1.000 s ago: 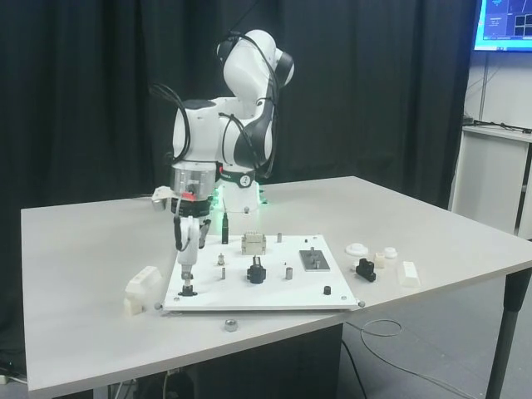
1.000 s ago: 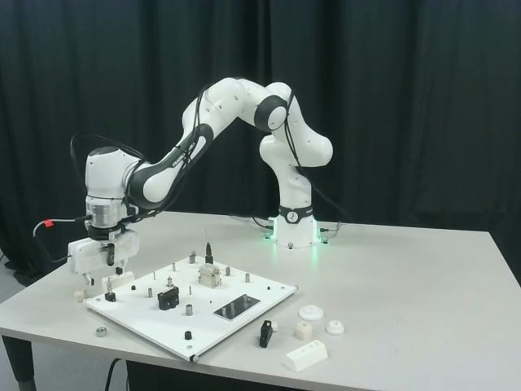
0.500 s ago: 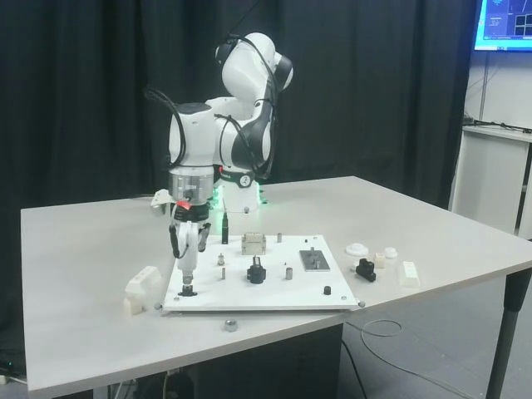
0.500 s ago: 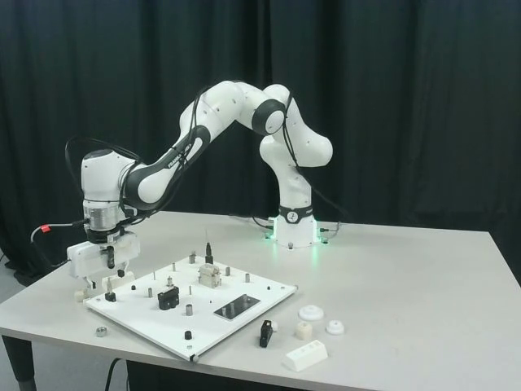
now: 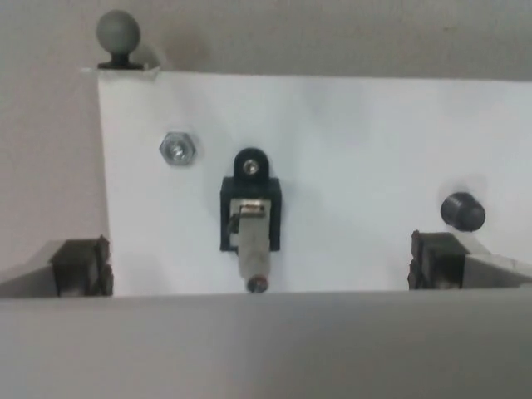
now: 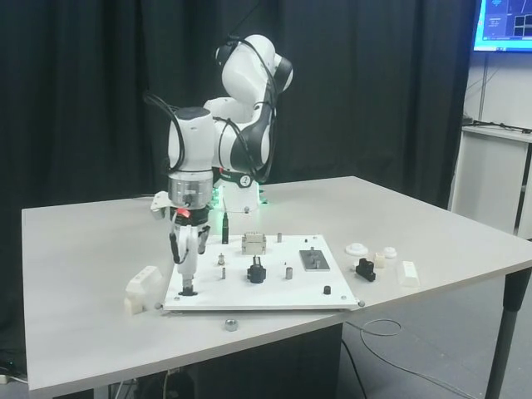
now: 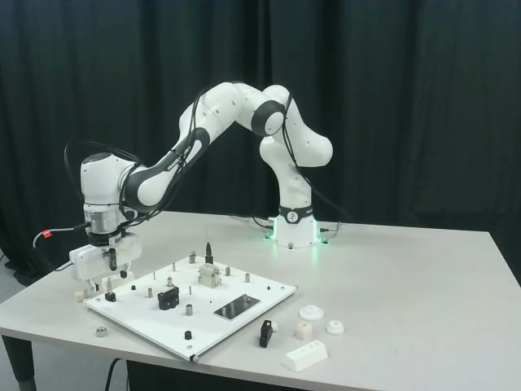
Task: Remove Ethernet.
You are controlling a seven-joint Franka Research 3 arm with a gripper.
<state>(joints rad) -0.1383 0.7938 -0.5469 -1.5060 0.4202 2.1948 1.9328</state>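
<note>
Claw [image 5: 259, 274]: hangs over the near-left corner of the white board [image 6: 274, 293]; jaws stand wide apart and hold nothing.
Left finger [image 5: 81, 266]: well to one side of the plug, off the board edge.
Plug [image 5: 252, 249]: seated in the black socket [image 5: 249, 212], directly under the claw, midway between the fingers.
Right finger [image 5: 436, 259]: well to the other side of the plug, near a black peg [image 5: 462, 211].
Risk 1: jaws closing too high would pinch only the plug tip and slip off.
Risk 2: a pull without pressing the latch would jam the plug, or lift the board.
Risk 3: a descent off centre would land a finger on the socket or the nut [image 5: 177, 150] beside it.
Change: against the earlier frames the arm has drawn upright and the wrist stands higher over the same corner; plug and board have not moved.
</note>
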